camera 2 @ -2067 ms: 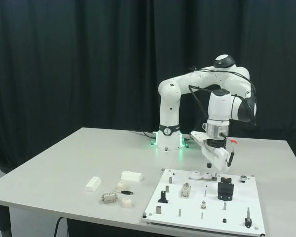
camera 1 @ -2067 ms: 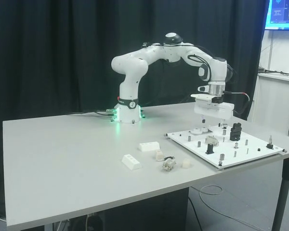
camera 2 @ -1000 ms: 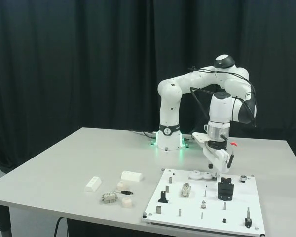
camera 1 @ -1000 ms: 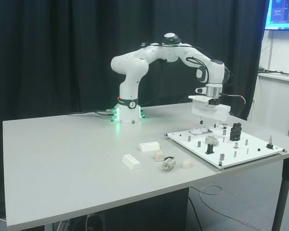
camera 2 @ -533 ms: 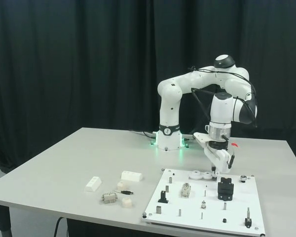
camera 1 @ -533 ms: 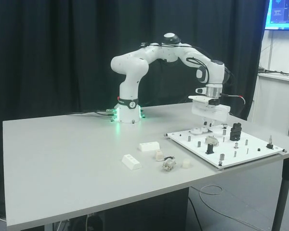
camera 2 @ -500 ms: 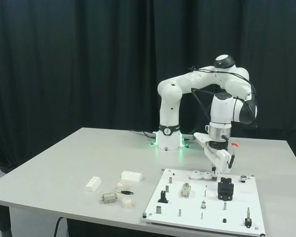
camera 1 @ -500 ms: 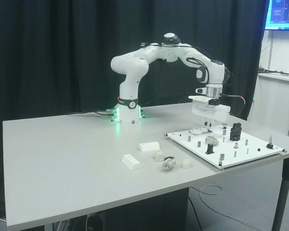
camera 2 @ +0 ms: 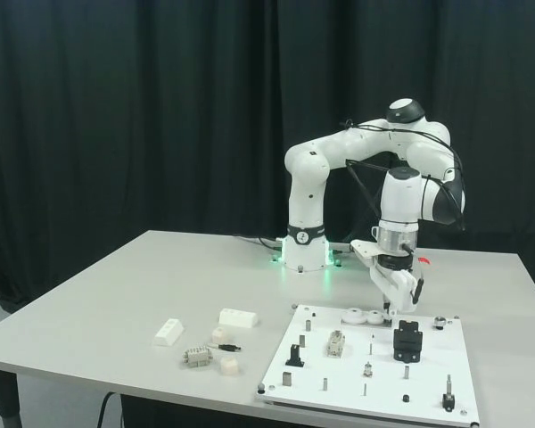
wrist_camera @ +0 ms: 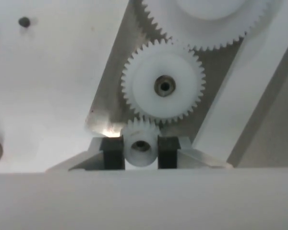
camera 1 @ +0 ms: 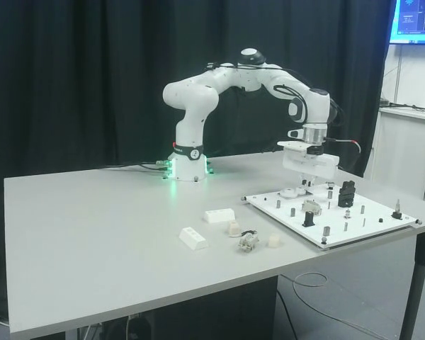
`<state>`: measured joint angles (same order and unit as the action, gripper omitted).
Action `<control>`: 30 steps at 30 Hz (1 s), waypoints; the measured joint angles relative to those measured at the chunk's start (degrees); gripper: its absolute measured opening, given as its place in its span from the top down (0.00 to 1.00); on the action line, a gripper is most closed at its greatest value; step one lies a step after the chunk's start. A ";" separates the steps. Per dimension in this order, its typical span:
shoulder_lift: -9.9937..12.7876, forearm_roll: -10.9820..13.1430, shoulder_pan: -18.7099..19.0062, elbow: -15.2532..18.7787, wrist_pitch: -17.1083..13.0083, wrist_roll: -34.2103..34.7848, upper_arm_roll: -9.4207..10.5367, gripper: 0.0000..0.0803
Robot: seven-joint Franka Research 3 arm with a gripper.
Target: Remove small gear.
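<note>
Wrist view showed three white gears in a meshed row: the small gear (wrist_camera: 141,142), a medium gear (wrist_camera: 163,80) whose teeth met it, and a large gear (wrist_camera: 209,21) cut off by the frame edge. The small gear sat between the two black fingertips (wrist_camera: 112,152), both pressed against its sides, so the gripper (wrist_camera: 141,152) was clamped on it while it remained in mesh with the medium gear over the grey plate.

Neither room view resolved the gears' teeth or the grip. They did show what the wrist could not: the white arm (camera 1: 227,81) reaching down to the far edge of the white board (camera 2: 339,374), and four loose pieces on the grey table (camera 1: 92,227), namely two white blocks (camera 2: 168,332), a small connector (camera 2: 197,357) and a small white cube (camera 2: 228,366).
</note>
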<state>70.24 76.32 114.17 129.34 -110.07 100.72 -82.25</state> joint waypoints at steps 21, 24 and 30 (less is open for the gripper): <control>-0.09 -1.92 2.31 1.19 -1.42 -0.03 -1.95 0.82; -0.21 -2.51 2.44 1.21 -1.42 -0.03 -2.55 0.82; -0.65 -3.22 2.57 1.22 -1.39 -0.03 -3.69 0.82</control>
<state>69.59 73.10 116.74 130.55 -111.47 100.69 -85.94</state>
